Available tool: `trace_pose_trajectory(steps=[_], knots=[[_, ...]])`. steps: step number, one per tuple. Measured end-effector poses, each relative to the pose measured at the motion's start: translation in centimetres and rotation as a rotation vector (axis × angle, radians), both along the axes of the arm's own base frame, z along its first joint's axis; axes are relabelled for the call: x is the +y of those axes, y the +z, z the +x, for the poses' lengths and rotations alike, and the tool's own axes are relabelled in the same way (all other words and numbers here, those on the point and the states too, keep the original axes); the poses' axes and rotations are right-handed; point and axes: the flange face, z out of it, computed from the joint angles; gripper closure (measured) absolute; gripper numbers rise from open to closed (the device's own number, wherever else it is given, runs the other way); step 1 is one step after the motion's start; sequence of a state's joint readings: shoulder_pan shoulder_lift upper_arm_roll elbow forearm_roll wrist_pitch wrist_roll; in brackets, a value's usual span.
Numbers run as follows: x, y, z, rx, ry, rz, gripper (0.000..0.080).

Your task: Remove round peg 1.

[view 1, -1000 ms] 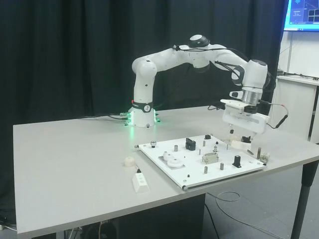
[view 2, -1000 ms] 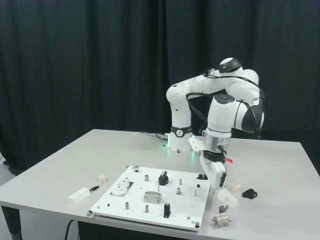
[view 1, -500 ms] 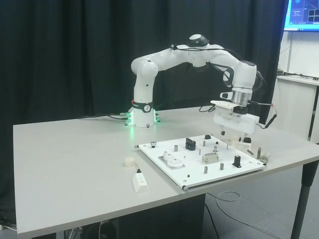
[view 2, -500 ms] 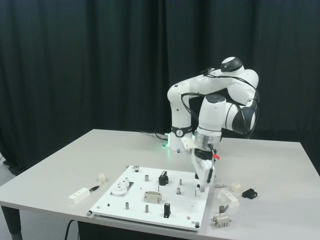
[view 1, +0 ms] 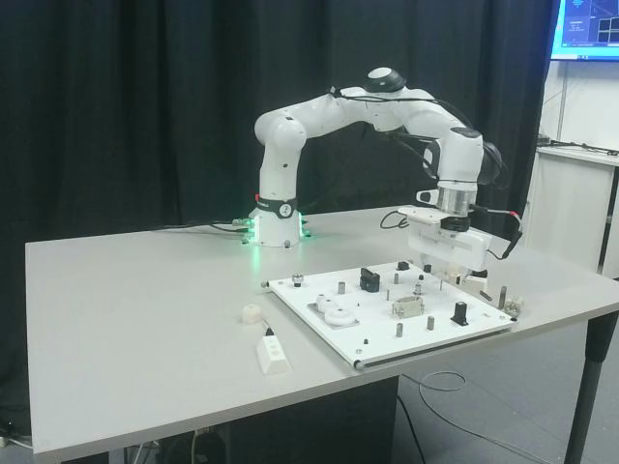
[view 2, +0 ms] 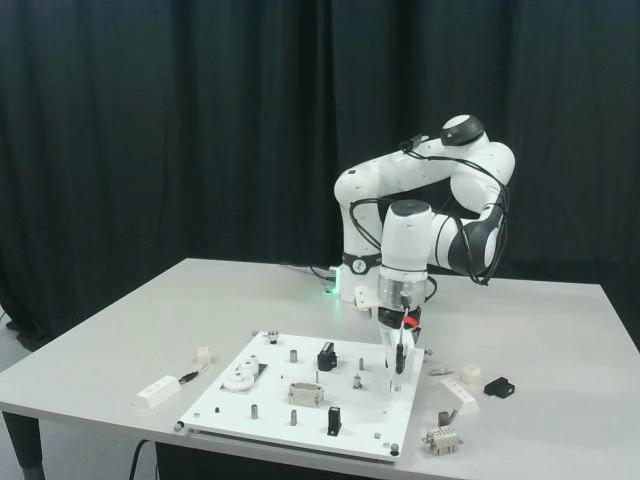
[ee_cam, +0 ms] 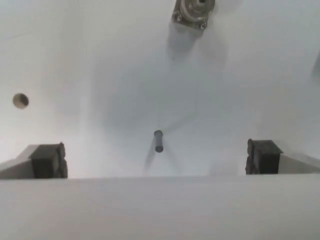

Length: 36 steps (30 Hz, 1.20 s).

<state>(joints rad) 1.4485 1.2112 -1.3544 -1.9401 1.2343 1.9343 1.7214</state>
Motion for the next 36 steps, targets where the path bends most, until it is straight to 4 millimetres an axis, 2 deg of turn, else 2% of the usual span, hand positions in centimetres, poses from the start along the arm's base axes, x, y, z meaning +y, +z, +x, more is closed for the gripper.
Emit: trace_pose_trajectory(steps=[36], knots=[[-0.9, -1.4, 0.3, 0.004, 0.006, 0.045, 0.0003]])
